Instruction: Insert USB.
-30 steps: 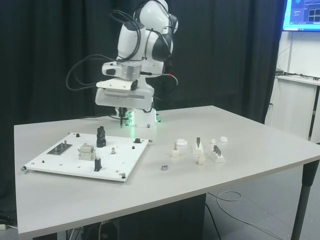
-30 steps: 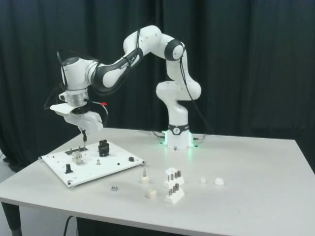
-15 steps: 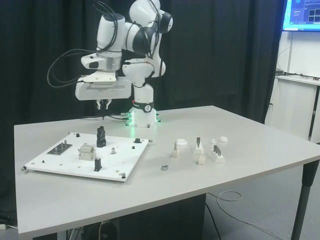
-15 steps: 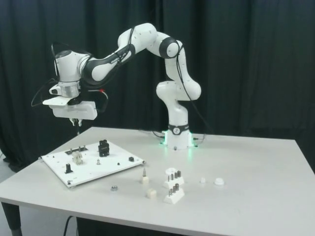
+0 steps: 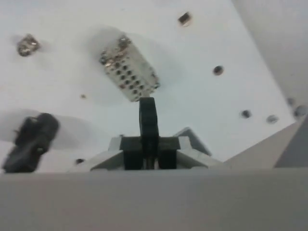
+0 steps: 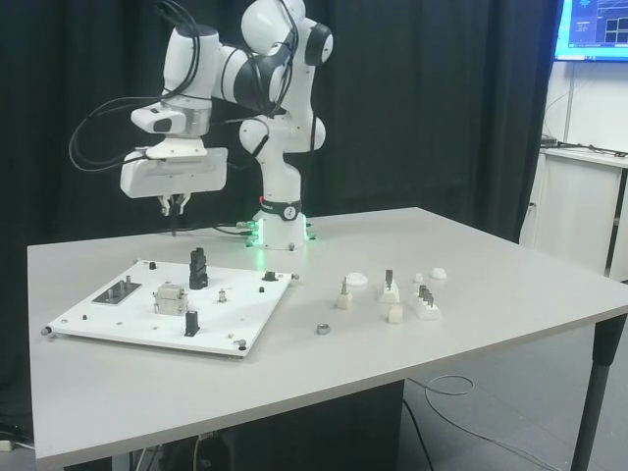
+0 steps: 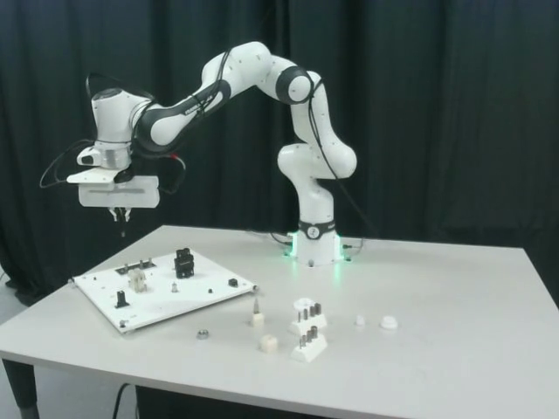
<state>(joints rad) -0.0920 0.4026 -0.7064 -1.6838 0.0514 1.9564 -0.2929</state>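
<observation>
My gripper [image 6: 174, 208] hangs high over the far left part of the white board [image 6: 128, 319], shut on a small black USB plug [image 5: 148, 118] that sticks out past the fingertips. From the second room view, the gripper [image 7: 120, 215] sits above and beyond the board [image 7: 157, 304]. In the wrist view the plug points toward a grey multi-pin connector [image 5: 129, 74] on the board [image 5: 207, 110], with a black block [image 5: 31, 142] off to one side. A grey metal fixture [image 6: 118, 291] lies on the board's left part.
On the board stand a black upright block [image 6: 197, 268], a grey connector [image 6: 171, 297] and a small black post [image 6: 191, 322]. Several small white holders [image 6: 424, 306] with pegs sit to the right on the table [image 6: 491, 265]. A nut [image 6: 321, 328] lies near the board.
The arm has swung left and risen, carrying the plug from above the board's back edge to a higher spot over its far left side.
</observation>
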